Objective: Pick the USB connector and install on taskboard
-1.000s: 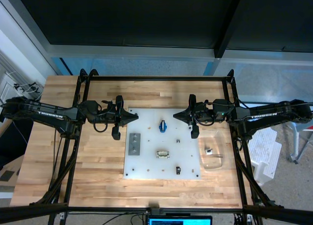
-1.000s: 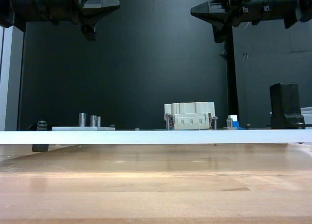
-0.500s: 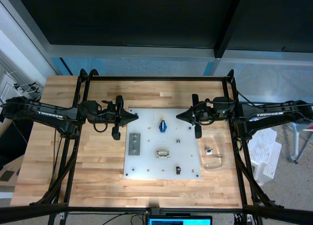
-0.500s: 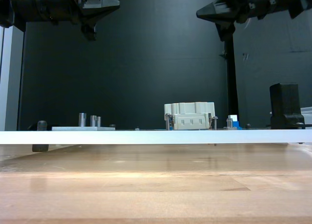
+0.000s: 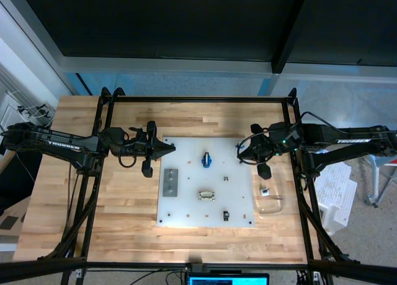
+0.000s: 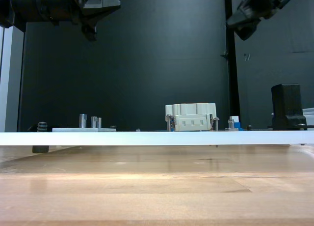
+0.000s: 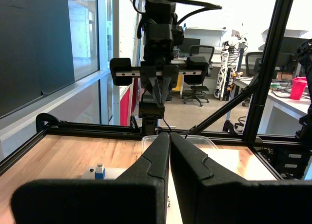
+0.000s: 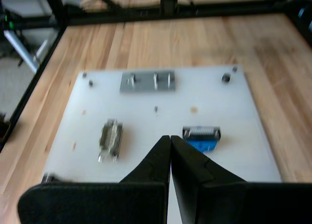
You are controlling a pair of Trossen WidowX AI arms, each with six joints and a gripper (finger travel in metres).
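Note:
The taskboard (image 5: 186, 201) is a white square plate in the middle of the table, carrying a grey block (image 5: 169, 181), a blue part (image 5: 206, 160) and a silvery multi-pin connector (image 5: 206, 196). A tiny dark piece, the USB connector (image 5: 265, 190), lies in the clear tray (image 5: 276, 204) just right of the board. My right gripper (image 5: 240, 153) is shut and empty. It is tilted downward high over the board's far right part, away from the tray. Its wrist view looks down on the taskboard (image 8: 219, 107) past the right gripper (image 8: 170, 137). High over the board's far left corner, my left gripper (image 5: 171, 147) is shut and level.
A small black block (image 5: 226, 215) stands on the board's near right part and rises tall in the low view (image 6: 287, 106). A black frame (image 5: 198, 100) rings the table. In the left wrist view, the left gripper (image 7: 169, 135) points level at the right arm (image 7: 157, 48).
The right arm has drawn back to the right and tipped its gripper downward, still shut. The left arm has not moved.

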